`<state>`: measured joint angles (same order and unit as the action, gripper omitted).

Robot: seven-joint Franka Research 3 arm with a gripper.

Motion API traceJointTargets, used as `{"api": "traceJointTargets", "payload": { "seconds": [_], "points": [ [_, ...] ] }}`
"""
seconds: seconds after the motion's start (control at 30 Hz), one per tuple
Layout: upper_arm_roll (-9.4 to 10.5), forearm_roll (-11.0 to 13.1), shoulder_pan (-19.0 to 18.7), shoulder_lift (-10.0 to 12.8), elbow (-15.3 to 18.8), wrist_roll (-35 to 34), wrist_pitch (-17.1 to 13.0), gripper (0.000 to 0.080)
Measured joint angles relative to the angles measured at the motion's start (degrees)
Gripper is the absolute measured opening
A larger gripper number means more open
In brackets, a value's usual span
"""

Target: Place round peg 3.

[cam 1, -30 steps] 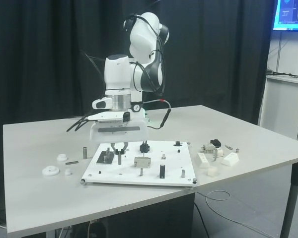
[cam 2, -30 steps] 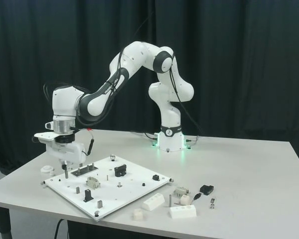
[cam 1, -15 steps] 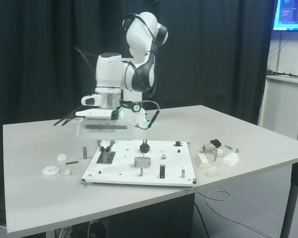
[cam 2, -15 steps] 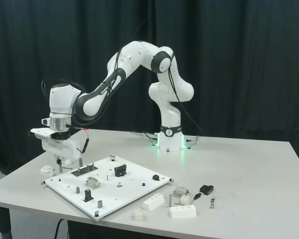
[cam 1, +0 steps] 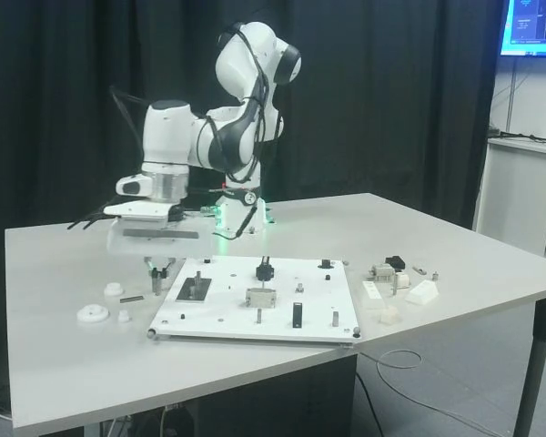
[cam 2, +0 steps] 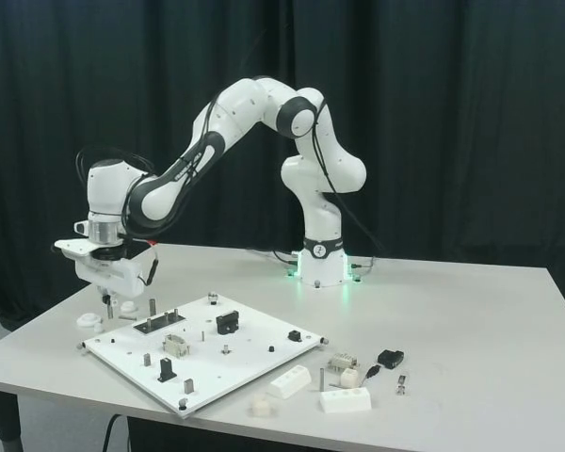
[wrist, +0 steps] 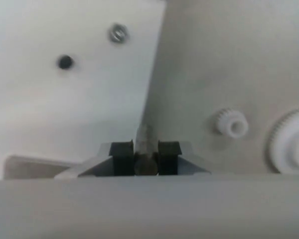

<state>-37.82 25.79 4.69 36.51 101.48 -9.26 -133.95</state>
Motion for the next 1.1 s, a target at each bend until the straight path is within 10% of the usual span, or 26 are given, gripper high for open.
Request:
{"api": "traceJointTargets", "payload": {
  "seconds": [1.1],
  "points": [
    [0.80, 13.89, 3.06, 0.96, 8.06, 15.30, -7.52, 0.0100]
  ]
}}
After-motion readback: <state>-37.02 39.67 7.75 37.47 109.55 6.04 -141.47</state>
